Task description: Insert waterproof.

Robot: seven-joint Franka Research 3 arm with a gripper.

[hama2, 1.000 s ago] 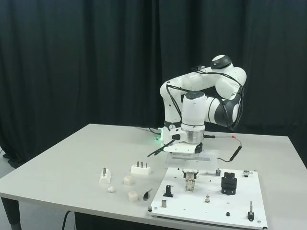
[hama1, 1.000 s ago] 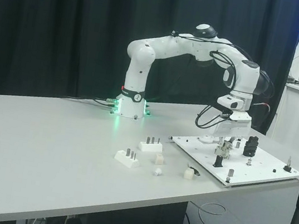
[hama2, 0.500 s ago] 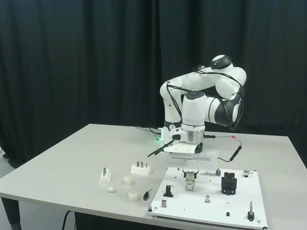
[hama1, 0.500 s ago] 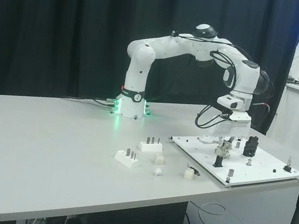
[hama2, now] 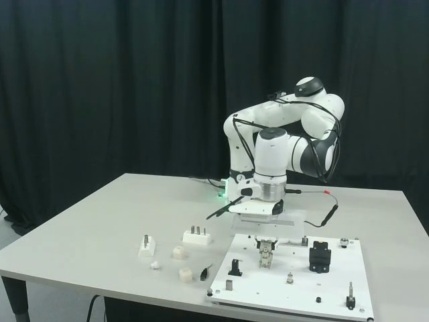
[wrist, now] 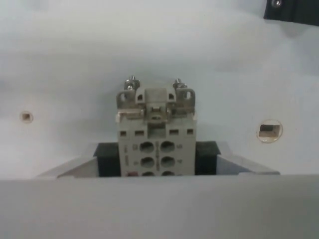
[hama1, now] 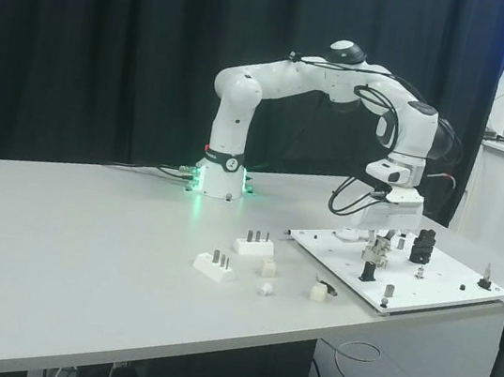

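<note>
**Waterproof connector held upright over the board**

Waterproof connector [wrist: 155,133] stands vertical, long axis up-down, its end with two screw posts and metal clips pointing at the white board [hama2: 335,295]. It's a boxy off-white plastic block, round sockets in rows on the face the wrist camera sees, grey metal bracket at the far end

It sits between the gripper [hama2: 267,252] fingertips, centred; black finger pads [wrist: 207,158] touch it on either side, so the fingers are clamped on the connector. Its tip looks at or just above the board surface, can't tell which

Board is flat, matte white, with small square recesses and drilled holes. On it: black block fixture [hama2: 320,257] beside the gripper, small black bracket [hama2: 235,267] on the other side. White plastic holders [hama1: 216,266] lie on the grey table [hama1: 82,248], well apart from the board
</note>
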